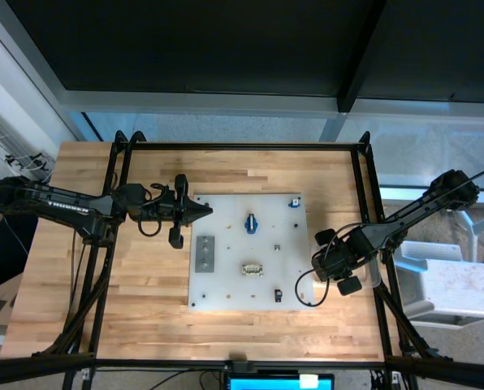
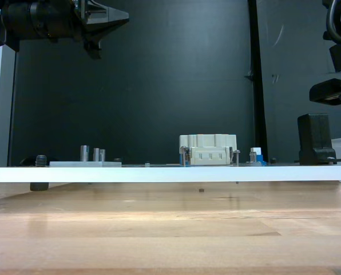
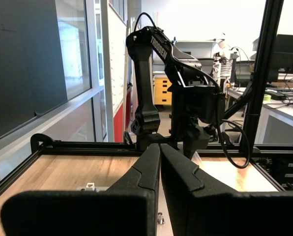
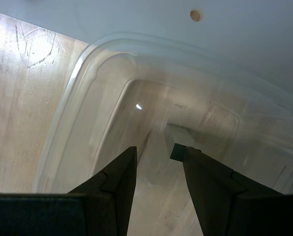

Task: Pick the 16mm bar and place in it's hole on the taskboard

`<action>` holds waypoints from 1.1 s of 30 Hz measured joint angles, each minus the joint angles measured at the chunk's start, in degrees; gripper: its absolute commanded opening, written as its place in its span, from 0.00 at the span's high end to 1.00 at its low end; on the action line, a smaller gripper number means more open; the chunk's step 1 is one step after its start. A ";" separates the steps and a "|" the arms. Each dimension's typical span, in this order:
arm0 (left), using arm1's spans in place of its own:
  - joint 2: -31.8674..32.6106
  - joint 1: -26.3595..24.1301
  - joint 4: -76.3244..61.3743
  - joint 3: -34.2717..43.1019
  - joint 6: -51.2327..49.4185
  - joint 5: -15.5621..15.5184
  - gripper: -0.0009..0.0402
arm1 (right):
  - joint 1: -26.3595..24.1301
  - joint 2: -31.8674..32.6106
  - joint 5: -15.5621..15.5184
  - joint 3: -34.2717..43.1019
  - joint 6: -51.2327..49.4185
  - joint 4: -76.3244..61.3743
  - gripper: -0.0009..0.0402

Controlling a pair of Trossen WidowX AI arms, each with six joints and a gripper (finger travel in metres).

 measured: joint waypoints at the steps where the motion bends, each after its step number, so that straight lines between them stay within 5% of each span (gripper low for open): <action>1: 0.00 0.00 0.00 -0.02 0.00 -0.02 0.98 | 0.00 0.00 -0.02 0.00 0.00 0.00 0.66; 33: 0.00 0.00 0.00 0.00 0.00 0.00 0.98 | 0.00 0.09 -0.46 -0.13 0.66 -0.09 0.66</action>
